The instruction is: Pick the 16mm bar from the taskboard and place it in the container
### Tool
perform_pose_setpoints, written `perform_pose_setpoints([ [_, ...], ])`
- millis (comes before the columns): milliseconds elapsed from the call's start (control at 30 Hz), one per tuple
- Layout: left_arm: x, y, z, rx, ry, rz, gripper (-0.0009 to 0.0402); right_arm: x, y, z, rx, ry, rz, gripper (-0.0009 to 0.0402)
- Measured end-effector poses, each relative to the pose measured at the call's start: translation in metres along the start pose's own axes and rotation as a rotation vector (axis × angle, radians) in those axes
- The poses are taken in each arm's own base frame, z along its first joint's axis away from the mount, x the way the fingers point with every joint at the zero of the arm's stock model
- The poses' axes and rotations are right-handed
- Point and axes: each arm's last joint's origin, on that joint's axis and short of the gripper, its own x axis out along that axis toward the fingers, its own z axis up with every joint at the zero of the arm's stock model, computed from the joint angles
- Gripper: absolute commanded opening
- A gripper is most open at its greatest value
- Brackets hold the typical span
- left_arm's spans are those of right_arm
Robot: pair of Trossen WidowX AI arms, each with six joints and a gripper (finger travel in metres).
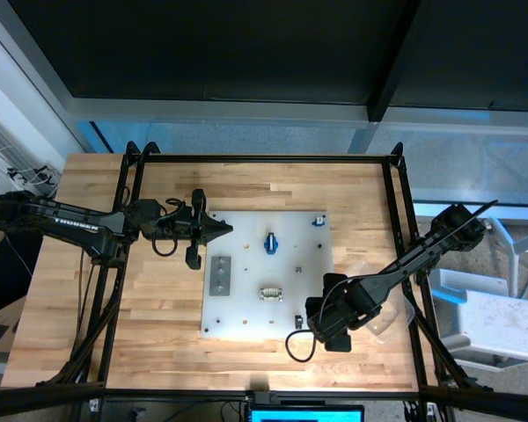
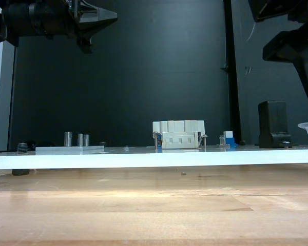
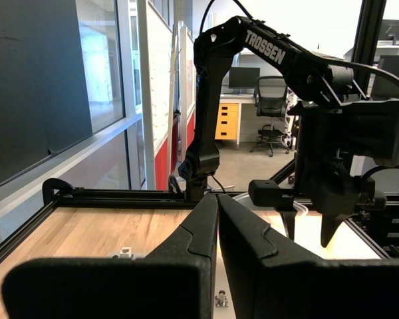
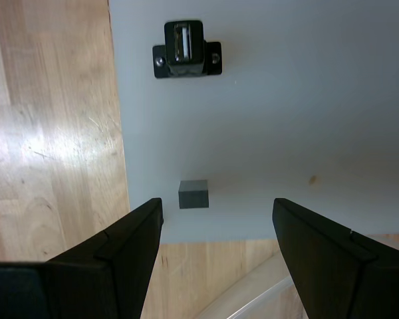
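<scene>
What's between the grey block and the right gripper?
High view: a pale connector on the taskboard. The right gripper hangs over its near-right corner, the left gripper over its far-left corner.

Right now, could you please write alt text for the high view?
Over the white taskboard, the right gripper hovers above the near right corner, beside the clear container; the left gripper hangs above the far left corner.
</scene>
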Motion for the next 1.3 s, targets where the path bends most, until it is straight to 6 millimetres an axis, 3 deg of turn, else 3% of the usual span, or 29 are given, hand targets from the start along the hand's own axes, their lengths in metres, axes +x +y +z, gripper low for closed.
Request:
perform_pose_setpoints([
  [633,0.000,0.000,0.000,0.000,0.000,0.000,0.0000,0.027,0.001,-0.007,-0.026,0.012,-0.005,0.0232],
  [1300,0.000,0.000,0.000,0.000,0.000,0.000,0.0000,0.043,0.002,-0.012,-0.035,-0.003,0.010,0.0230],
])
